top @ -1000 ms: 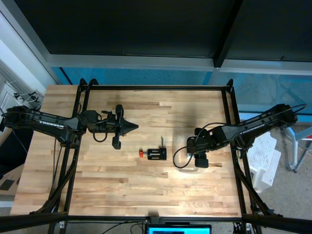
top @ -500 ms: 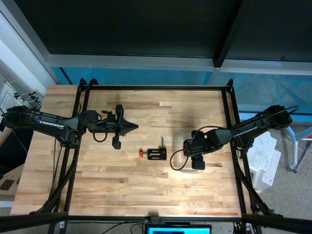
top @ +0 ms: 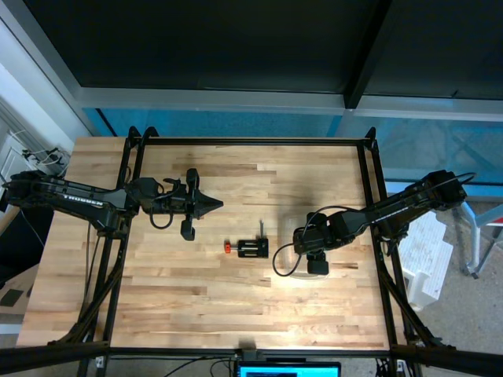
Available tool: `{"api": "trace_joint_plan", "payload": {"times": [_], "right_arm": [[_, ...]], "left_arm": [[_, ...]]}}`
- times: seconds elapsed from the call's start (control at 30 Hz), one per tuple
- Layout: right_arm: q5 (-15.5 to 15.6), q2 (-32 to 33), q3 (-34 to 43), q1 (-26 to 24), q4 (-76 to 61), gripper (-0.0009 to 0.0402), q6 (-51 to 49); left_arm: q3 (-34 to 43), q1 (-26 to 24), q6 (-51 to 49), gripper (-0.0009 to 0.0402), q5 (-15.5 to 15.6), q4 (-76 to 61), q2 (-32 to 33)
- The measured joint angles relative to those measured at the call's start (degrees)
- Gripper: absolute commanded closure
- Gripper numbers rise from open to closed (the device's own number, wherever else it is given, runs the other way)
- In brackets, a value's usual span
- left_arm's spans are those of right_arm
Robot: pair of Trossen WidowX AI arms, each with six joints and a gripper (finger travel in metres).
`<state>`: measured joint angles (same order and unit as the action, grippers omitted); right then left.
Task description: Pick the usb-c connector and install on the hub
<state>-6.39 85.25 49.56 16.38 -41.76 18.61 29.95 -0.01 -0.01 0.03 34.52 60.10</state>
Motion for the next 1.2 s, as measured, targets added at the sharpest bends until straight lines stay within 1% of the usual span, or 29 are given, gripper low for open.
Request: {"api": "trace_joint_plan", "payload": {"times": [0.7,1.0,1.2], "right_arm": [[0.4,0.0,-0.4,0.2,0.9,0.0345,0.0],[0.4,0.0,-0.4,0.2,0.9,0.0378,0.0],[0.4,0.0,-0.4,0.2,0.9,0.0393,0.0]], "left_arm": [[0.0,0.0,0.0,0.0393,0.0,0.0,0.0],[0.0,0.0,0.0,0.0393,0.0,0.0,0.0],[0.0,0.0,0.0,0.0393,0.0,0.0,0.0]]}}
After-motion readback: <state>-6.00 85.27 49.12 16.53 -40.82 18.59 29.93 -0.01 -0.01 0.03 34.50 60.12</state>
